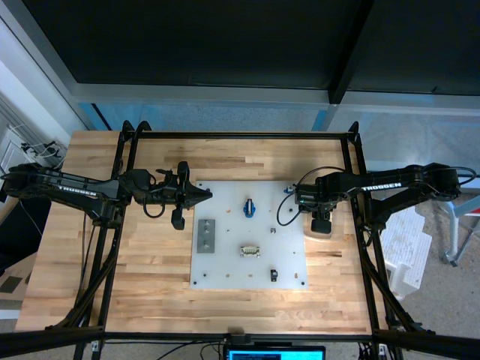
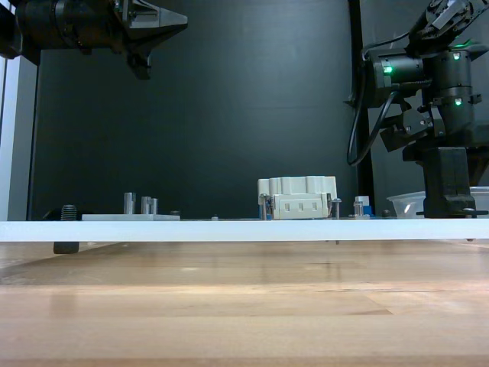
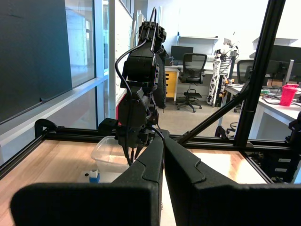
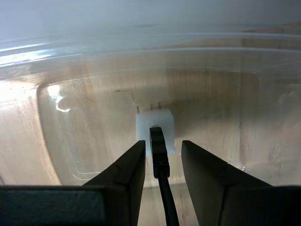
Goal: Pick the USB connector and install on taskboard
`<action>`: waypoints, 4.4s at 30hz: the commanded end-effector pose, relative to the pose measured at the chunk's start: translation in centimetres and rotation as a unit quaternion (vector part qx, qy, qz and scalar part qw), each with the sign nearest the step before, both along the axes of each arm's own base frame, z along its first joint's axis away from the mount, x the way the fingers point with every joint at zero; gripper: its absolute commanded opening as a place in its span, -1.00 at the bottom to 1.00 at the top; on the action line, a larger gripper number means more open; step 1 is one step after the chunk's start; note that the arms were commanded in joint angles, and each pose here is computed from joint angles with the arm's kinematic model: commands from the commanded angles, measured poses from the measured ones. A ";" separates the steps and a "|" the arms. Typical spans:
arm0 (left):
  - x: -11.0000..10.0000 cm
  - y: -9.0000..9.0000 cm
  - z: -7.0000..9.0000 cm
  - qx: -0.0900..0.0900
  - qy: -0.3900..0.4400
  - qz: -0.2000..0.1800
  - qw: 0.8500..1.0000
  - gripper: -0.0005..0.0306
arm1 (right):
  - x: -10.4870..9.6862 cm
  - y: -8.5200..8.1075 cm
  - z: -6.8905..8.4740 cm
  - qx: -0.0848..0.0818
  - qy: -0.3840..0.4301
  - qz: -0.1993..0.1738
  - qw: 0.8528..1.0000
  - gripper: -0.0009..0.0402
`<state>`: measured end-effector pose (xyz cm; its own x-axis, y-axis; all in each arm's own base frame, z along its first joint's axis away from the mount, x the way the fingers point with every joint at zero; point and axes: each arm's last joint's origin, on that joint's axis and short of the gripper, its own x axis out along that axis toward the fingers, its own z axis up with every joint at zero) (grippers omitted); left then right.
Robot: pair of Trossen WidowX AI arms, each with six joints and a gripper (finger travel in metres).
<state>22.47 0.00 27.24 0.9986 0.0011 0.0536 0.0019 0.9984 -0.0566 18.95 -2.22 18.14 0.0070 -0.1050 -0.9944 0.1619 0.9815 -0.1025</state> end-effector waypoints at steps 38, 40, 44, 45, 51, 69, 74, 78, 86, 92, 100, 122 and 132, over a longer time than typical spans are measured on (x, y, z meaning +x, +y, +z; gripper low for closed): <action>0.0 0.0 0.0 0.000 0.000 0.000 1.000 -0.96 | -0.9 0.1 1.7 -0.003 -0.049 -0.001 0.999 -0.96; 0.0 0.0 0.0 0.000 0.000 0.000 1.000 -0.97 | -0.9 0.1 1.8 -0.004 -0.051 -0.001 0.999 -0.96; 0.0 0.0 0.0 0.000 0.000 0.000 1.000 -0.96 | -0.9 0.1 2.1 -0.004 -0.057 0.000 0.998 -0.96; 0.0 0.0 0.0 0.000 0.000 0.000 1.000 -0.97 | -1.0 0.1 2.3 -0.004 -0.057 0.000 0.998 -0.96; 0.0 0.0 0.0 0.000 0.000 0.000 1.000 -0.97 | -0.9 0.6 4.1 0.009 -0.045 0.011 0.999 -0.96; 0.0 0.0 0.0 0.000 0.000 0.000 1.000 -0.97 | -0.3 4.4 8.1 0.015 -0.071 0.093 0.993 -0.96; 0.0 0.0 0.0 0.000 0.000 0.000 1.000 -0.97 | 0.2 5.8 8.9 0.020 -0.070 0.102 0.992 -0.96; 0.0 0.0 0.0 0.000 0.000 0.000 1.000 -0.96 | 1.1 6.9 9.6 0.019 -0.070 0.109 0.991 -0.96; 0.0 0.0 0.0 0.000 0.000 0.000 1.000 -0.97 | 3.3 9.8 9.9 0.025 -0.065 0.102 0.992 -0.96; 0.0 0.0 0.0 0.000 0.000 0.000 1.000 -0.96 | 4.9 12.0 10.1 0.029 -0.062 0.097 0.993 -0.96; 0.0 0.0 0.0 0.000 0.000 0.000 1.000 -0.97 | 7.3 14.9 9.8 0.030 -0.055 0.088 0.994 -0.96; 0.0 0.0 0.0 0.000 0.000 0.000 1.000 -0.97 | 13.8 20.0 8.8 0.045 -0.046 0.062 0.996 -0.96; 0.0 0.0 0.0 0.000 0.000 0.000 1.000 -0.97 | 14.4 20.7 8.0 0.046 -0.040 0.066 0.996 -0.96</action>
